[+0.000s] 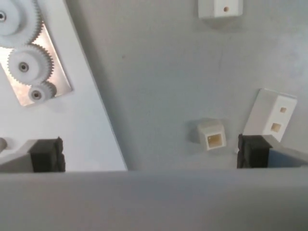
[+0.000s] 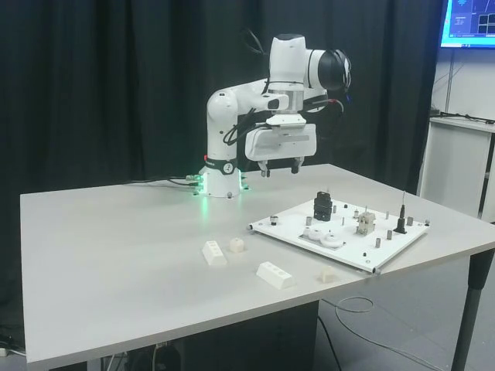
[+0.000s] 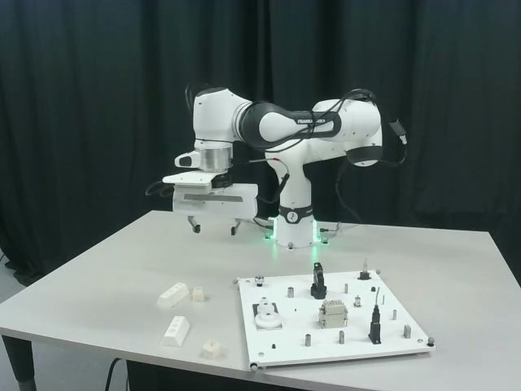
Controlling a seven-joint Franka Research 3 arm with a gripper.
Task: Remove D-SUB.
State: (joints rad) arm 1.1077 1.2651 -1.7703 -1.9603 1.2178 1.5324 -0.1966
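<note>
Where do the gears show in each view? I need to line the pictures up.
Wrist view: gears in a row on a metal plate, on the board near its edge.
First room view: gears at the board's front edge, below a black part.
Second room view: gears on the board's side nearest the loose blocks.
Shared landmark: the white board's edge beside the gears.

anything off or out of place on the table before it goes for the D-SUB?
Four small white blocks lie loose on the grey table beside the white board, at mixed angles. The gripper hangs high, fingers open, holding nothing. Nothing looks damaged or spilled.
</note>
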